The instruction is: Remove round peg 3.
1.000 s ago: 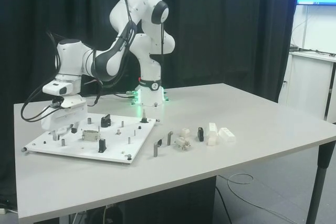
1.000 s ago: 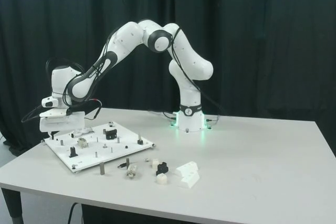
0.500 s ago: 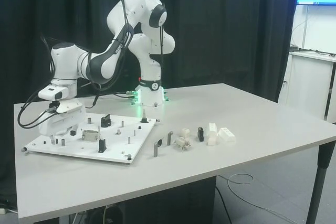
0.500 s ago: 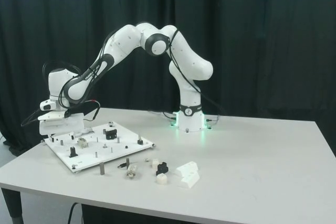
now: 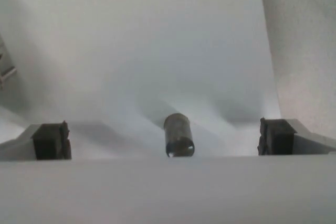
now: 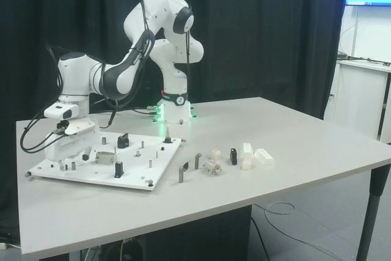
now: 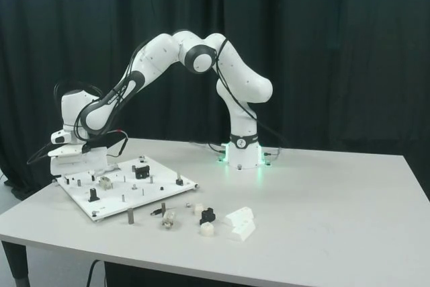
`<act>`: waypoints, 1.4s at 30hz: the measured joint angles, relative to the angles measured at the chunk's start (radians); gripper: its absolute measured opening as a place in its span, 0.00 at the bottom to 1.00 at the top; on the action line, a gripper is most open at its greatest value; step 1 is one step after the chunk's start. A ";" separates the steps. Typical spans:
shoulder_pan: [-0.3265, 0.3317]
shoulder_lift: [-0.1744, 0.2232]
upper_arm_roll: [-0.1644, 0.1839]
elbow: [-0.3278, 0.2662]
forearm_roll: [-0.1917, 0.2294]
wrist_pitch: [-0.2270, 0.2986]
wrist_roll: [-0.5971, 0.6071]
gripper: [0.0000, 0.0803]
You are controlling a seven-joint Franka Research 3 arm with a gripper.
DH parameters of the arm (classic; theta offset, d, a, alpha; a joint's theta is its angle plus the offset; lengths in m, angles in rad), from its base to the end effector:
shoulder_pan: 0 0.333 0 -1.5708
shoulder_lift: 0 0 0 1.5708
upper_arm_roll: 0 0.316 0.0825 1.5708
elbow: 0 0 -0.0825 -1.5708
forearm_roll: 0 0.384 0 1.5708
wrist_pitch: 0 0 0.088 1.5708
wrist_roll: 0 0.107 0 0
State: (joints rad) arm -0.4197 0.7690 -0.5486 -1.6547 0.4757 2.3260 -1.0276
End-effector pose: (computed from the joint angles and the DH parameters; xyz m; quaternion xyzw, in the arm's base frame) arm 0.4319 -0.5322 0.2131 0.9975 -0.0657 0.0028 0.0242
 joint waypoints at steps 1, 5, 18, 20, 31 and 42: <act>0.000 0.001 0.000 0.001 0.001 0.000 0.000 1.00; -0.002 0.006 0.001 0.007 0.003 0.000 0.000 1.00; -0.009 0.018 0.002 0.018 0.023 0.000 0.000 0.88; -0.009 0.020 0.002 0.020 0.024 0.000 0.000 0.88; -0.010 0.029 0.003 0.028 0.029 -0.001 0.000 0.44; -0.011 0.031 0.003 0.031 0.030 -0.005 0.002 0.14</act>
State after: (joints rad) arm -0.4306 0.7996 -0.5458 -1.6233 0.5057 2.3210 -1.0255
